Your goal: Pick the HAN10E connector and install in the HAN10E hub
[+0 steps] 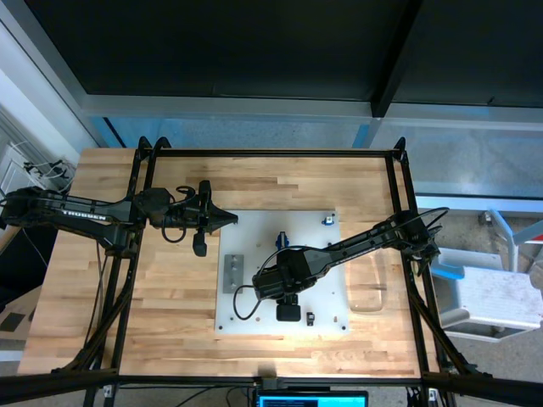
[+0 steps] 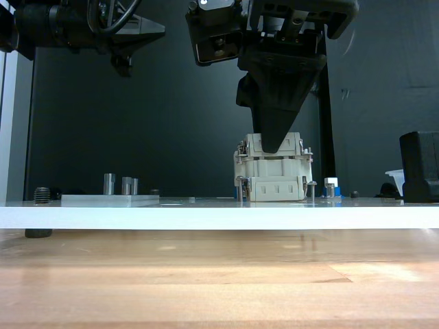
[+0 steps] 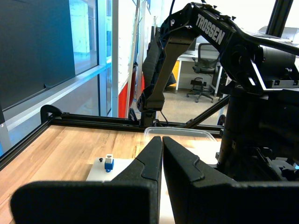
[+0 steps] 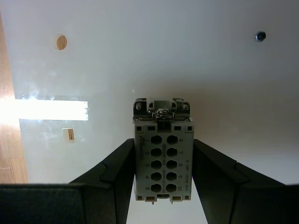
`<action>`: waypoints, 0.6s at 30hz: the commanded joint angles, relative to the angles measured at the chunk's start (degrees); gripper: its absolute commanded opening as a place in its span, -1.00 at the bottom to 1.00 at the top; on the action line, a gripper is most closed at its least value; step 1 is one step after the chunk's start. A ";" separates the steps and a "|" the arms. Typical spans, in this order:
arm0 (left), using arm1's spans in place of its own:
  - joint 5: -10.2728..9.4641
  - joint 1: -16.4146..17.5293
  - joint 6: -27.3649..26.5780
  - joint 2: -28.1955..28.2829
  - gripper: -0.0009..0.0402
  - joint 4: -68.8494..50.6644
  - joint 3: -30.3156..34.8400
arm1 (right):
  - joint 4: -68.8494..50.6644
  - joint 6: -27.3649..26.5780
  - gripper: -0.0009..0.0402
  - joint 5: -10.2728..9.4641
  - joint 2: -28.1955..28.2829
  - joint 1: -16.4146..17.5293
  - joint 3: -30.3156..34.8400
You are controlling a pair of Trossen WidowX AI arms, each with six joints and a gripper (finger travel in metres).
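while the right gripper (image 4: 163, 142) points straight down at the board (image 4: 224, 70), its fingers (image 4: 117, 168) are clamped on the two long sides of the connector (image 4: 163, 163), whose ten round holes face back up toward the wrist. a screwed metal end of the block shows just past the fingertips. seen from the low view, the connector (image 2: 254, 145) sits directly under this gripper (image 2: 278, 140) and rests on top of the hub (image 2: 274, 181), the two stacked and touching; whether it is pushed fully home i cannot tell. from above, the gripper (image 1: 288, 310) hides both parts. a grey plate (image 1: 233, 273) lies on the board off to its left, a blue plug (image 1: 282, 240) beyond it, and a tiny black part (image 1: 311, 319) just to its right.

the left gripper (image 1: 227, 219) hangs off the board's far left corner, well apart from the stack, its fingers (image 3: 152, 156) pressed together on nothing. ahead of it are the blue plug (image 3: 109, 163) and a clear tub (image 3: 177, 133).
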 commanded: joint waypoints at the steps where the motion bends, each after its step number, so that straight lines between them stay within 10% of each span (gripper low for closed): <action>1: 0.00 0.00 0.02 0.02 -0.96 0.00 0.00 | 0.00 -0.70 -0.38 -0.50 -0.57 0.02 -0.02; 18: 0.00 0.00 0.02 0.02 -0.96 0.02 0.00 | -0.50 -0.07 0.65 -1.20 -5.31 0.28 -0.02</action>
